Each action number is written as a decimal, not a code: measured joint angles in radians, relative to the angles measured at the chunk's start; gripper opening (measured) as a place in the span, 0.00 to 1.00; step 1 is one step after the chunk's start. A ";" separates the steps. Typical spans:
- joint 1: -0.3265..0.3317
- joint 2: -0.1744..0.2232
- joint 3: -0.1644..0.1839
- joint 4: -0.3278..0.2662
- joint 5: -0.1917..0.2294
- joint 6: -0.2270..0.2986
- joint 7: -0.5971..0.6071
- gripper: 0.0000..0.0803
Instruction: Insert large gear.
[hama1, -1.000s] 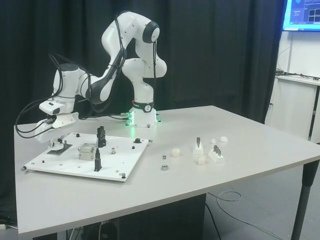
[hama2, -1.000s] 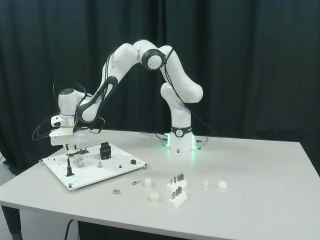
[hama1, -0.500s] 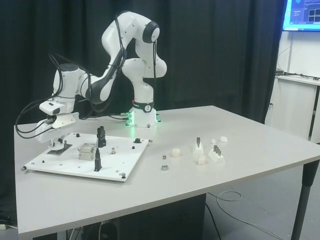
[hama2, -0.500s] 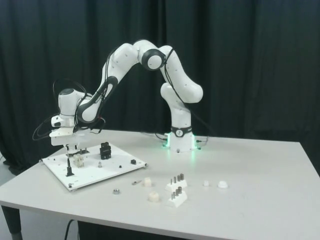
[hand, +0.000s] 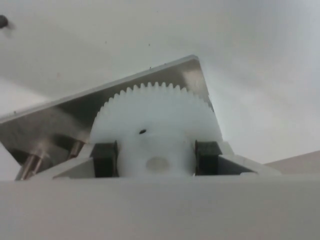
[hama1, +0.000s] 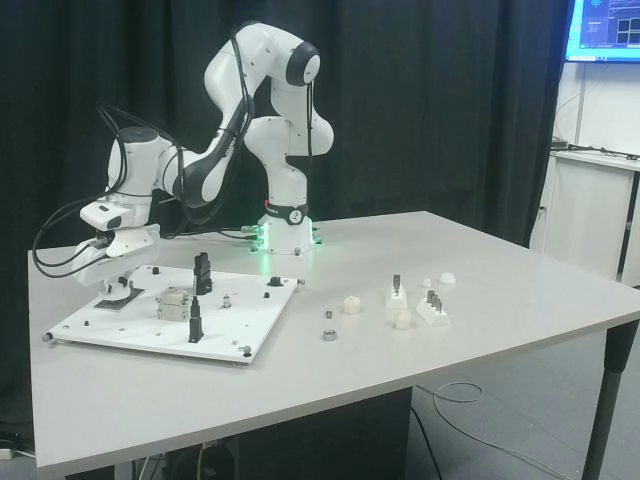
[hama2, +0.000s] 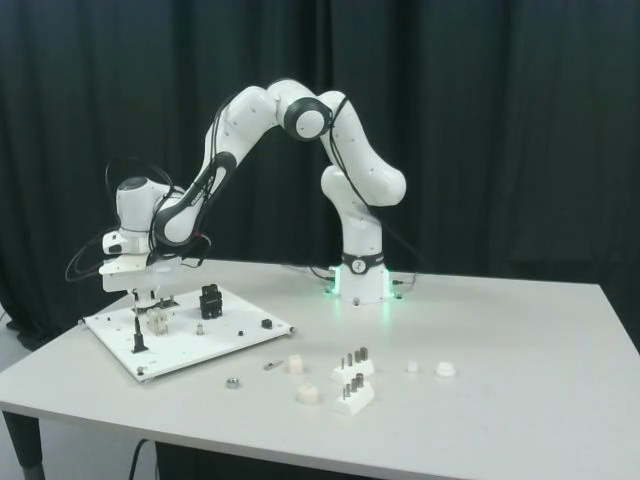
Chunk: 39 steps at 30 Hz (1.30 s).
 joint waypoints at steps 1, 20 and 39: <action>0.000 0.000 0.000 0.000 0.000 0.000 0.000 0.41; -0.001 0.008 -0.006 0.000 0.000 0.013 0.001 0.41; 0.000 0.012 -0.006 0.000 0.000 0.016 0.001 0.41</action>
